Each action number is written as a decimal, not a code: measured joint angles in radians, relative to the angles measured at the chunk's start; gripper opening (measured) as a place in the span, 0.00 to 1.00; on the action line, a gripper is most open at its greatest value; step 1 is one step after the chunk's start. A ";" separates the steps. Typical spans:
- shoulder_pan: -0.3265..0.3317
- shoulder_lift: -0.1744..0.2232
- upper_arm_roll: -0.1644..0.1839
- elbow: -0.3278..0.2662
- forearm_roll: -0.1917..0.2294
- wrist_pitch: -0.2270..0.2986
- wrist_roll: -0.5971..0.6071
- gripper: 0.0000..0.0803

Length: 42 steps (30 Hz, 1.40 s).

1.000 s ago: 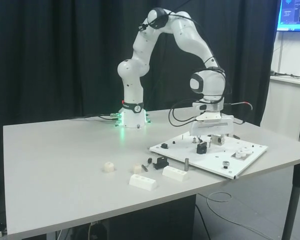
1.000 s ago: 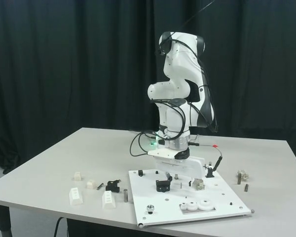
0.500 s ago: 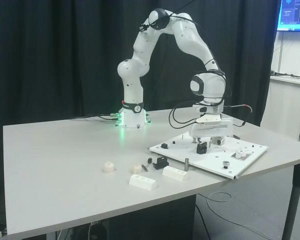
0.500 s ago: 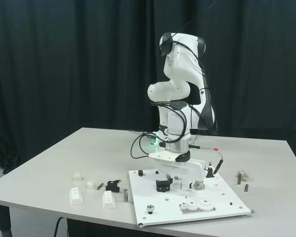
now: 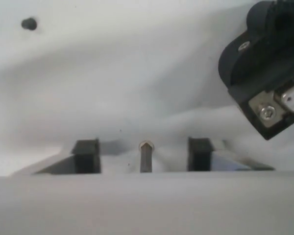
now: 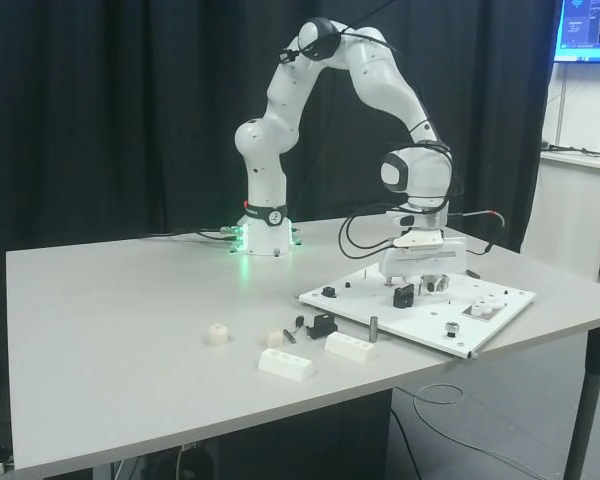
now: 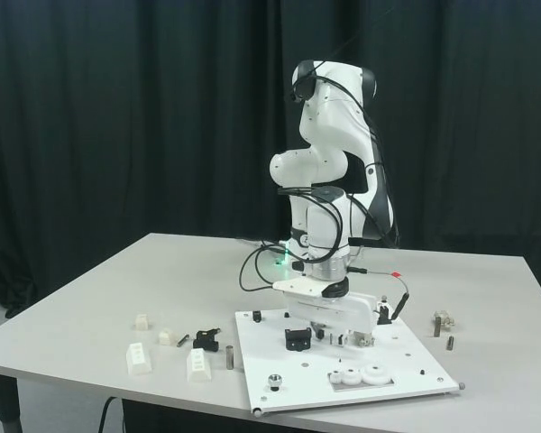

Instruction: Remove square peg 1.

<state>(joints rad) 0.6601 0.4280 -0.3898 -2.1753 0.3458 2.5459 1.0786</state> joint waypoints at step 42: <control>-0.003 -0.037 -0.002 0.000 -0.044 -0.044 -0.008 0.03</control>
<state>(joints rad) 0.6572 0.3914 -0.3922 -2.1752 0.3017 2.5016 1.0709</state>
